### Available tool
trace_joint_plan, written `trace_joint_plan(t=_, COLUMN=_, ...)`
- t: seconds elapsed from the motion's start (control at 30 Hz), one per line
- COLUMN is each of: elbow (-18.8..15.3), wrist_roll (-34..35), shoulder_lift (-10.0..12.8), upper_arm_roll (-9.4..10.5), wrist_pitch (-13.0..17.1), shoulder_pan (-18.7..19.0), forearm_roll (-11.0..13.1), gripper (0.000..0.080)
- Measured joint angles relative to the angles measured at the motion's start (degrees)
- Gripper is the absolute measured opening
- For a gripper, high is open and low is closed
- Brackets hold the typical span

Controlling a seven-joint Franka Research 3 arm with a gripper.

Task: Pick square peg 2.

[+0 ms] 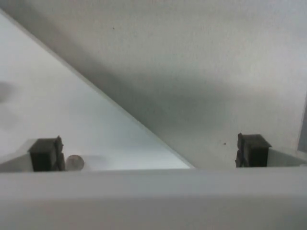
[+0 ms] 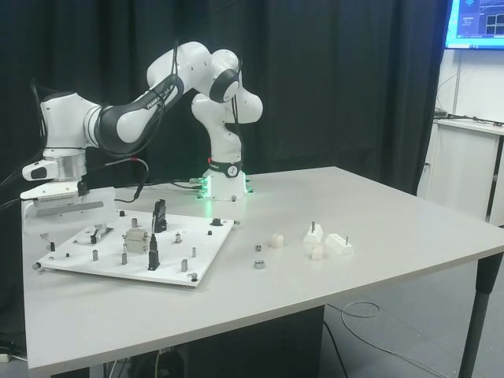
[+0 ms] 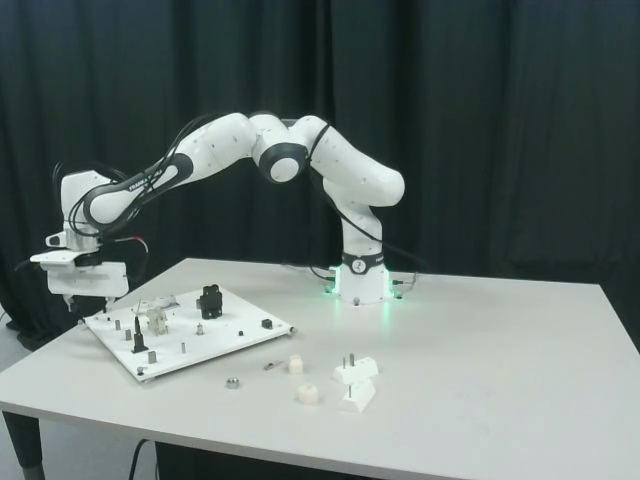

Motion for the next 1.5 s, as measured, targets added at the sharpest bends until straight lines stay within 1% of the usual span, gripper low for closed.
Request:
trace_joint_plan(t=0.2, elbow=0.5, wrist_roll=0.0, shoulder_lift=0.0, upper_arm_roll=-0.19, wrist_pitch=-0.9, shoulder_pan=0.0, forearm_roll=0.0, gripper=0.08)
trace_joint_plan(t=0.83, elbow=1.3, wrist_roll=1.9, shoulder_lift=-0.2, upper_arm_roll=-0.55, wrist_pitch=-1.0, shoulder_pan=0.3, forearm_roll=0.0, gripper=0.08)
trace_joint_plan(t=1.23, elbow=2.8, wrist_roll=3.4, shoulder_lift=-0.3, upper_arm_roll=-0.7, wrist_pitch=-2.9, shoulder_pan=0.3, forearm_roll=0.0, gripper=0.08)
trace_joint_plan(t=1.5, elbow=3.4, wrist_roll=4.0, shoulder_lift=-0.3, upper_arm_roll=-0.79, wrist_pitch=-3.6, shoulder_pan=0.3, forearm_roll=-0.1, gripper=0.08)
